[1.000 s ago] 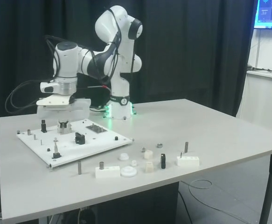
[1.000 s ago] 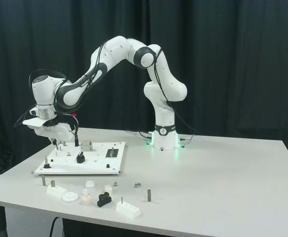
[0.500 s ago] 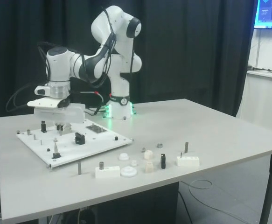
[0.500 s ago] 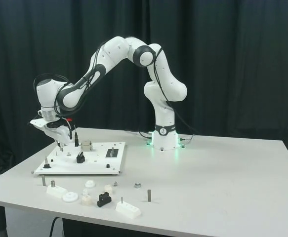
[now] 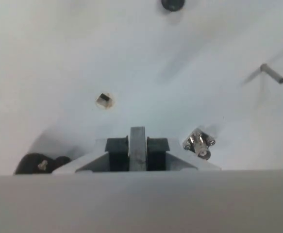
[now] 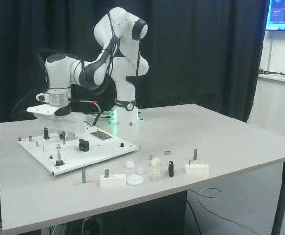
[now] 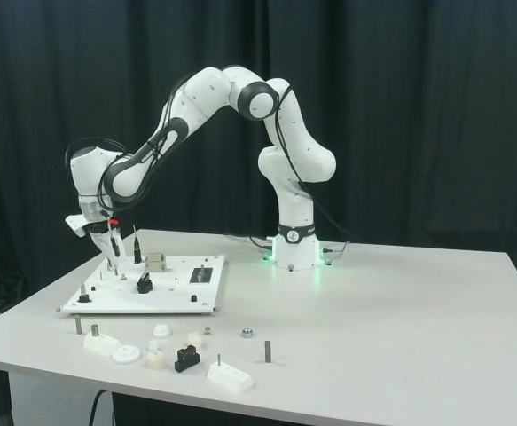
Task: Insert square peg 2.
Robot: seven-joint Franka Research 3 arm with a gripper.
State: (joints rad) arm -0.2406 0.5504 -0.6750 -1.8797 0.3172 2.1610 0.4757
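Wrist view shows you the claw (image 5: 137,154) clamped on the square peg (image 5: 137,148), its long axis running down toward the white board (image 5: 58,63). It hangs just above the board, near a square hole (image 5: 103,100).

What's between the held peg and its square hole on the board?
Nothing visible. In the wrist view the gripper holds the square peg above bare white board; the square hole lies just ahead, unobstructed. The metal connector sits off to the side.
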